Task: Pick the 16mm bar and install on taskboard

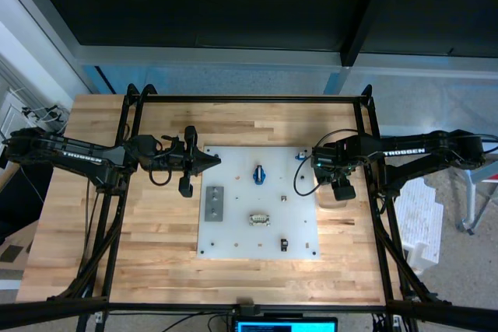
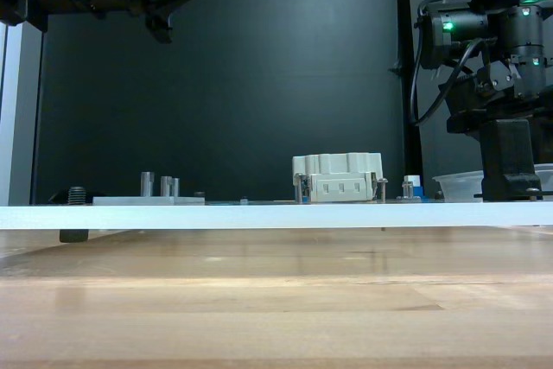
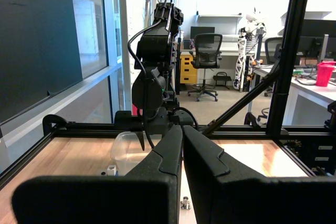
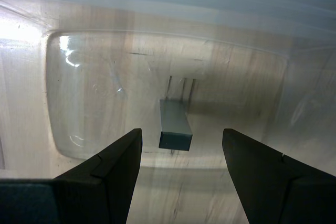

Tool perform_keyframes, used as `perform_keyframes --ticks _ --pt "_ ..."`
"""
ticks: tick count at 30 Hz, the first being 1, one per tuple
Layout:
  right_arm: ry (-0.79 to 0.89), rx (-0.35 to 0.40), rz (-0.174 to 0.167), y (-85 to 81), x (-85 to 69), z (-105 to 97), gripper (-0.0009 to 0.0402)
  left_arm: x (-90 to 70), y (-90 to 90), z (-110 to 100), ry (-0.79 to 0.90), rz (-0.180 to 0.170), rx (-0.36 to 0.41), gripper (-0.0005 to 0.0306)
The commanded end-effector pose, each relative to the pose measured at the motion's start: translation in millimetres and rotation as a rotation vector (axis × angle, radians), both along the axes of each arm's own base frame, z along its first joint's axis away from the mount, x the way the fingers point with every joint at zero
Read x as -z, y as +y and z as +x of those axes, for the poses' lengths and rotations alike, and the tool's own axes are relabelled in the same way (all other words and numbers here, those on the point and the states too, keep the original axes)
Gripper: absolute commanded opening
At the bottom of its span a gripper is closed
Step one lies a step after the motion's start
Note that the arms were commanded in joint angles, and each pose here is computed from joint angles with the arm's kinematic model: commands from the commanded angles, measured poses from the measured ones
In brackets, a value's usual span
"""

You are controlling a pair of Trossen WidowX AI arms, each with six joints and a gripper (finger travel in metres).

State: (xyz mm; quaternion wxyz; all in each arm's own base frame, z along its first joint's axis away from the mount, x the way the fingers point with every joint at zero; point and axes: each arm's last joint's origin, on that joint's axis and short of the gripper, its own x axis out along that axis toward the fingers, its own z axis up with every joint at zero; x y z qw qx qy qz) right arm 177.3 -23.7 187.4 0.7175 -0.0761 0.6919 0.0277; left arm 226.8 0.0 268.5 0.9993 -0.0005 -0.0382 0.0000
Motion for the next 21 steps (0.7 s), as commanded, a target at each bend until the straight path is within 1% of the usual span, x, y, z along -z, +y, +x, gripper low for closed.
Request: perform_keyframes --ticks 1,3,11,14,21 --pt "0.006 -0.008 -0.001 -2.2 4.2 0.7 0.0211 -0.1 0.1 0.0 0.000 0.000 0.000 0.0000" --pt "0.004 -0.024 -0.002 -2.2 6.6 0.3 0.0207 -0.1 0.0 0.0 0.000 0.000 0.000 0.0000" --pt "0.004 -0.029 0.001 -2.2 6.6 0.2 0.0186 -0.1 0.1 0.0 0.000 0.000 0.000 0.0000" --pt "0.003 -0.031 0.008 -2.0 6.6 0.2 0.0179 -0.1 0.1 0.0 0.000 0.000 0.000 0.0000" --pt "0.002 -0.033 0.008 -2.0 6.6 0.4 0.0147 -0.1 0.1 0.0 0.000 0.000 0.000 0.0000"
